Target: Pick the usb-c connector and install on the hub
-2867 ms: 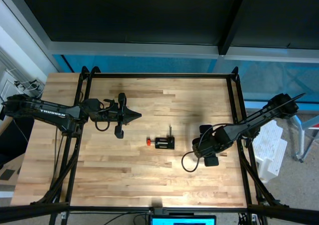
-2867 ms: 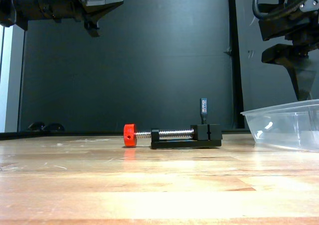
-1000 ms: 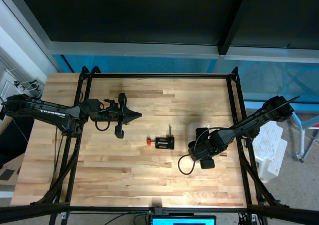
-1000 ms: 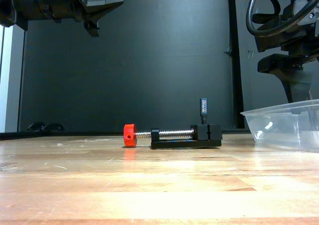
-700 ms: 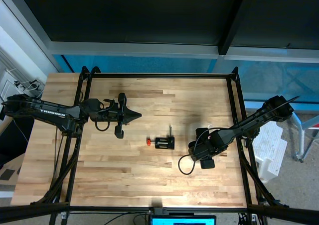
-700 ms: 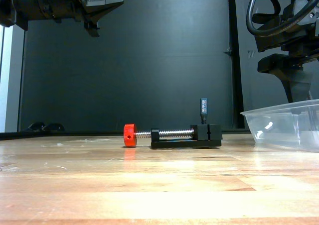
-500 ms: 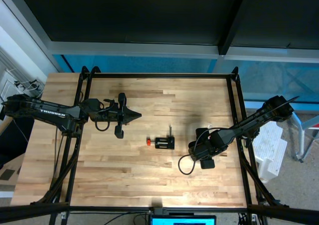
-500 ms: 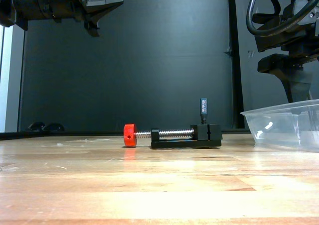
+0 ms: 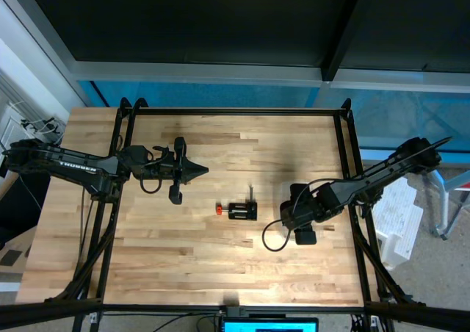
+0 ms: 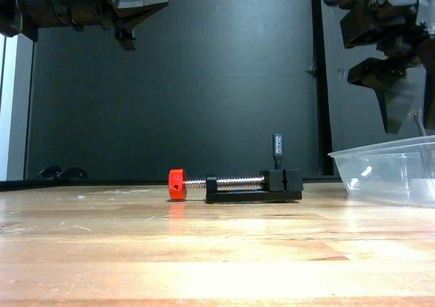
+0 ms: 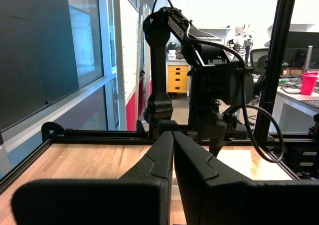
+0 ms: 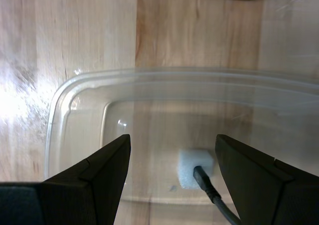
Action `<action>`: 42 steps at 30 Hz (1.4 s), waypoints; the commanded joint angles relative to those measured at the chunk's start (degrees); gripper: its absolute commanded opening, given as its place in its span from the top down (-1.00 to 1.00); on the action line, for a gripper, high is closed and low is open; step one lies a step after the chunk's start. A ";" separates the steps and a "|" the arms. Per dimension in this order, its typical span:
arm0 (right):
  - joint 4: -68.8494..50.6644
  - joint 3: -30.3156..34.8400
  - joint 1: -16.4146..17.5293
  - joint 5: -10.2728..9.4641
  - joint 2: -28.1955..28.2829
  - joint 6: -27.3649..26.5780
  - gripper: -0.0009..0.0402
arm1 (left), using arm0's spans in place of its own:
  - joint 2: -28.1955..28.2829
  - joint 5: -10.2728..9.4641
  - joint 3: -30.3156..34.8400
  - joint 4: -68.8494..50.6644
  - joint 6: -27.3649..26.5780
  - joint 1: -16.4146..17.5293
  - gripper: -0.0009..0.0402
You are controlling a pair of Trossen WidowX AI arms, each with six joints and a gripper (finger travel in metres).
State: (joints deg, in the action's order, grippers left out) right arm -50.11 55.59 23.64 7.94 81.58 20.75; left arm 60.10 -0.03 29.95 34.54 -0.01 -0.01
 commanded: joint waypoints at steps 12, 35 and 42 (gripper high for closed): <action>-3.50 0.04 -3.87 0.04 -6.71 -0.15 -0.20 | 0.00 0.02 0.00 0.00 0.00 0.00 0.96; -13.31 0.02 -4.48 1.27 -15.63 1.64 -0.20 | 0.00 0.02 0.00 0.00 0.00 0.02 0.96; -16.41 0.02 -4.31 0.98 -15.93 1.53 -0.20 | 0.00 0.02 0.00 0.00 0.00 0.00 0.96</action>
